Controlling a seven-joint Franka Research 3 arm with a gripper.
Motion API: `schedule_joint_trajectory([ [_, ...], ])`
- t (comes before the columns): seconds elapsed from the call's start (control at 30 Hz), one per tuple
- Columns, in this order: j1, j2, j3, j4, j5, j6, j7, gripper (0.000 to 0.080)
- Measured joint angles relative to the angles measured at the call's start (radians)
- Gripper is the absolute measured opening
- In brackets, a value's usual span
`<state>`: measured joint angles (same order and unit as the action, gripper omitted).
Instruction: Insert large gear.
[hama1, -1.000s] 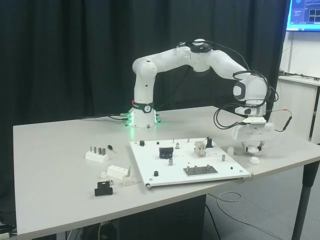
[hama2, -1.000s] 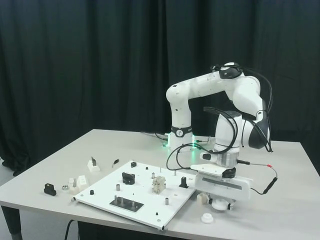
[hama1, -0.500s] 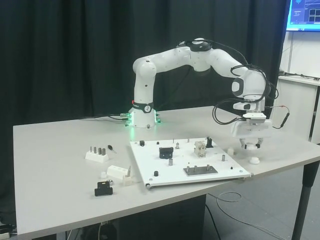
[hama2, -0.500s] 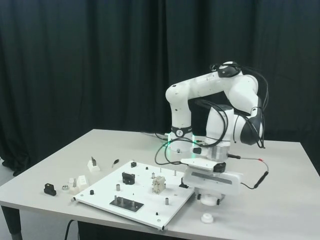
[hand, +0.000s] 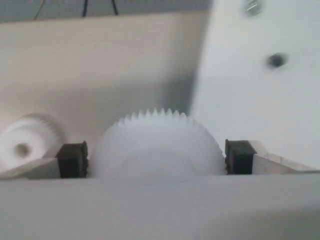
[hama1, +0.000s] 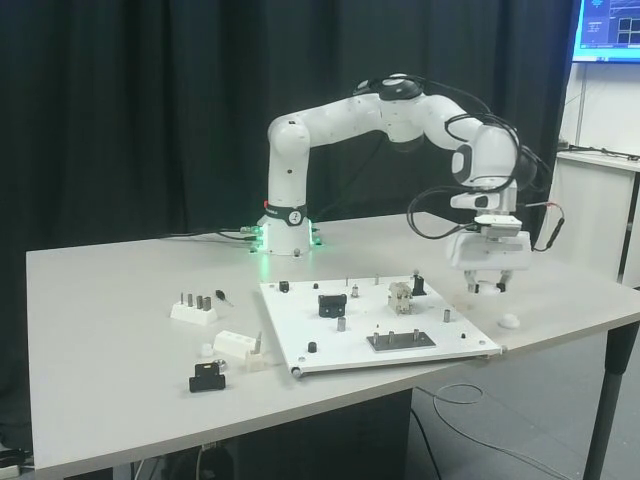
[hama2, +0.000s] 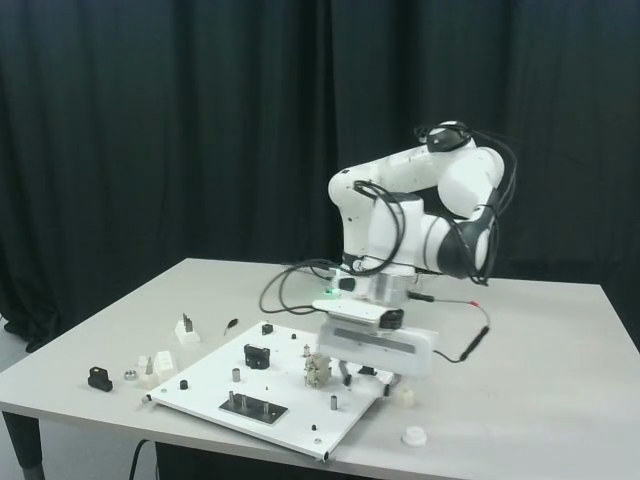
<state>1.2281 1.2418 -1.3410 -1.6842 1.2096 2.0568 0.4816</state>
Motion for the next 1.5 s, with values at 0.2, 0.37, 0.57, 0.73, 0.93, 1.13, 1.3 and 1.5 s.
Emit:
schedule_joint_trajectory([
  [0.2,-0.069,0.0,-0.017,0.027,0.0,-0.012,-0.079,0.0597],
  [0.37,-0.135,0.0,-0.025,0.061,0.0,-0.037,-0.153,0.0597],
  [0.57,-0.212,0.0,-0.029,0.108,0.0,-0.086,-0.261,0.0597],
  [0.73,-0.272,0.005,-0.029,0.152,0.0,-0.124,-0.305,0.0597],
  [0.93,-0.331,0.016,-0.028,0.203,0.0,-0.172,-0.377,0.0597],
  [1.13,-0.377,0.031,-0.025,0.241,0.0,-0.203,-0.439,0.0597],
  [1.3,-0.403,0.037,-0.01,0.251,0.0,-0.208,-0.472,0.0597],
  [1.5,-0.424,0.044,0.007,0.251,0.0,-0.208,-0.497,0.0597],
])
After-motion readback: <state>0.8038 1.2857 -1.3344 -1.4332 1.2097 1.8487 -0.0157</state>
